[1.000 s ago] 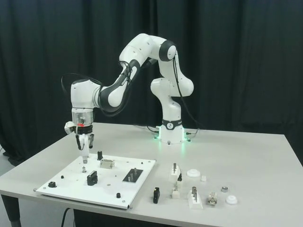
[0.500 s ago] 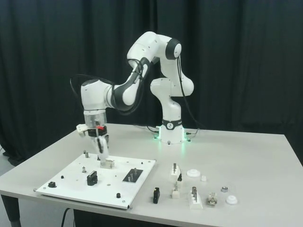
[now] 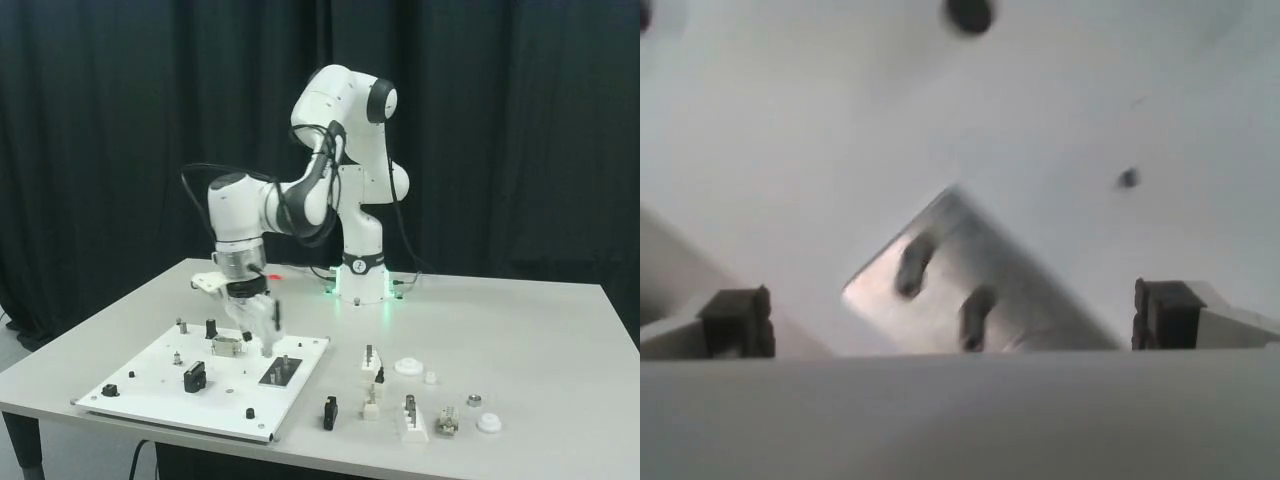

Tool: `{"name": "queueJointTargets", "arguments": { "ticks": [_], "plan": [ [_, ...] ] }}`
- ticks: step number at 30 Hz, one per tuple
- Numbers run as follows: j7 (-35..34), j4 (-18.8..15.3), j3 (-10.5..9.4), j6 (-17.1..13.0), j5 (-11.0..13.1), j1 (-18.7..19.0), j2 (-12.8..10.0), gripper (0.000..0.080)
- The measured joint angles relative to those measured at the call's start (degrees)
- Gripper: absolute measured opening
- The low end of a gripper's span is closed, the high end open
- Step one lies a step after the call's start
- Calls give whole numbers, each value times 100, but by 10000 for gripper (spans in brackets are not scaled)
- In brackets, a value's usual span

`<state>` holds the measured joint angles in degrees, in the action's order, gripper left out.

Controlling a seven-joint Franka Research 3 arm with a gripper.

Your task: Pick USB.

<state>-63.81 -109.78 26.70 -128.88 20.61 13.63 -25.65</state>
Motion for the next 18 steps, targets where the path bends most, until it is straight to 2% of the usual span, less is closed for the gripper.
{"name": "queueJointTargets", "arguments": {
  "ticks": [4,9,18],
  "plan": [
    [452,-51,0,-8,-92,233,25,800],
    [538,-130,0,-39,-132,506,69,800],
    [1156,-152,-4,-63,-436,950,80,800]
  ]
}}
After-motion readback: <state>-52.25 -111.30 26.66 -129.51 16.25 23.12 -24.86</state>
